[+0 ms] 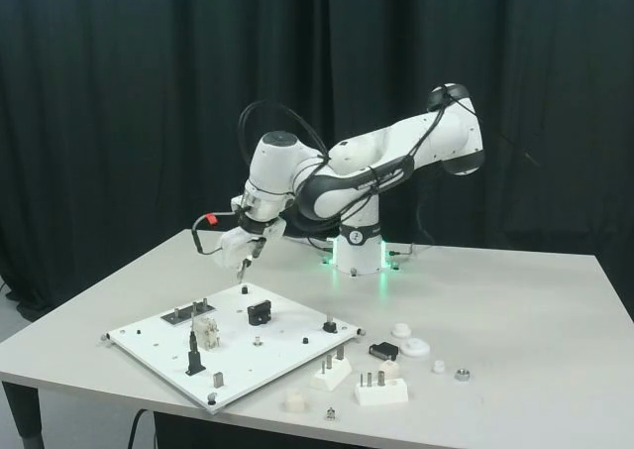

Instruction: Insert round peg 4.

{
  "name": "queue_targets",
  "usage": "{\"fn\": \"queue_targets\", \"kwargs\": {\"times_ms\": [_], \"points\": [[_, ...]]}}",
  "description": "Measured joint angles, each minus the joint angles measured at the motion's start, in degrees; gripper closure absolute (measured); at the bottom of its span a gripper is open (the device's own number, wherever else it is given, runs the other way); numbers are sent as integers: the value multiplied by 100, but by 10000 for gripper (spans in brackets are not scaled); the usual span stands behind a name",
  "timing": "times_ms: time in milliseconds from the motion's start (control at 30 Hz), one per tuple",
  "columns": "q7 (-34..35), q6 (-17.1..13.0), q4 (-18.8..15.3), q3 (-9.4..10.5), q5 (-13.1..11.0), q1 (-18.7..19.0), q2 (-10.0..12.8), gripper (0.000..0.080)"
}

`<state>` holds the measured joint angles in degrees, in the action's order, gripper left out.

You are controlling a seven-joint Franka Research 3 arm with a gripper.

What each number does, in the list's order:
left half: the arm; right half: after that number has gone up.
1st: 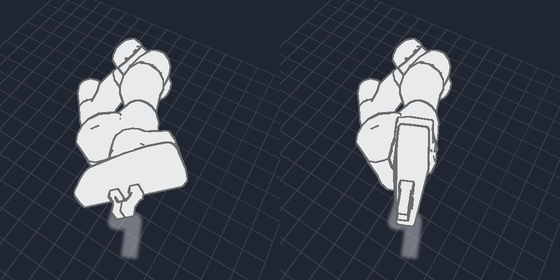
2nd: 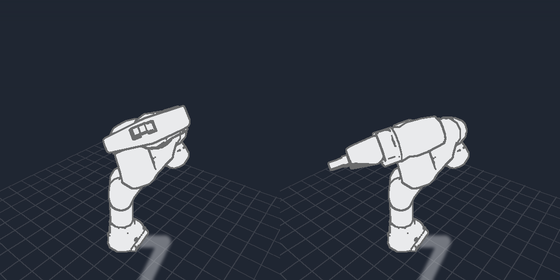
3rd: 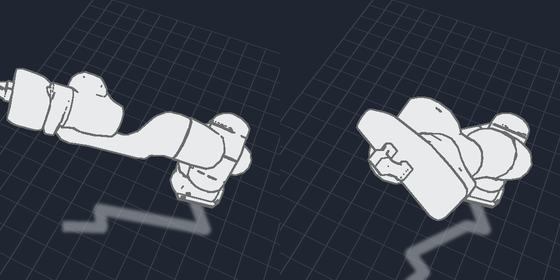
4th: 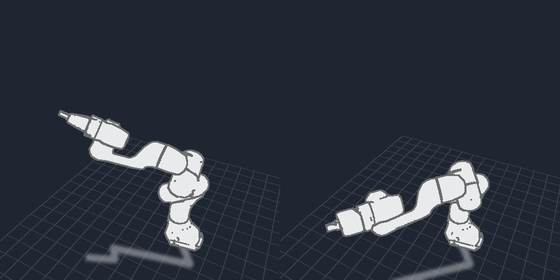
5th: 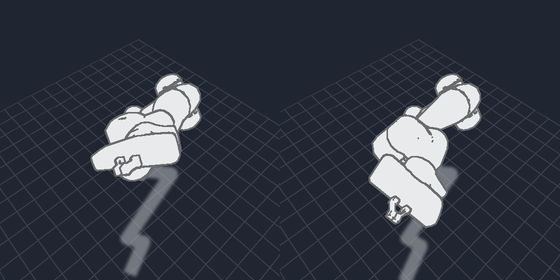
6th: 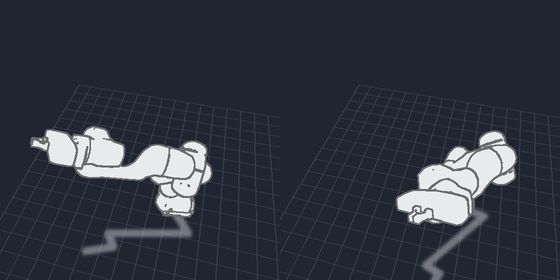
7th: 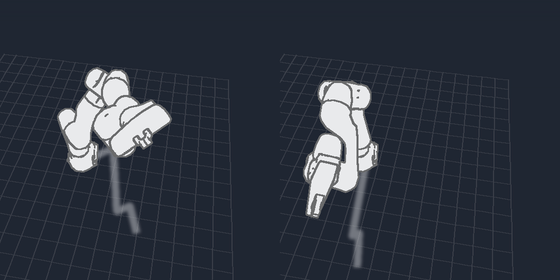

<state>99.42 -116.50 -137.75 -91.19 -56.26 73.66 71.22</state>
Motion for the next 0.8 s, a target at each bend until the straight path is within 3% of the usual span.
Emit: {"fn": "queue_targets", "kwargs": {"times_ms": [233, 500, 800], "points": [[-254, -38, -101, 9, -535, -209, 0, 658], [-661, 135, -91, 75, -1045, -477, 2, 658], [-894, 429, 27, 178, -1335, -737, 44, 658]]}}
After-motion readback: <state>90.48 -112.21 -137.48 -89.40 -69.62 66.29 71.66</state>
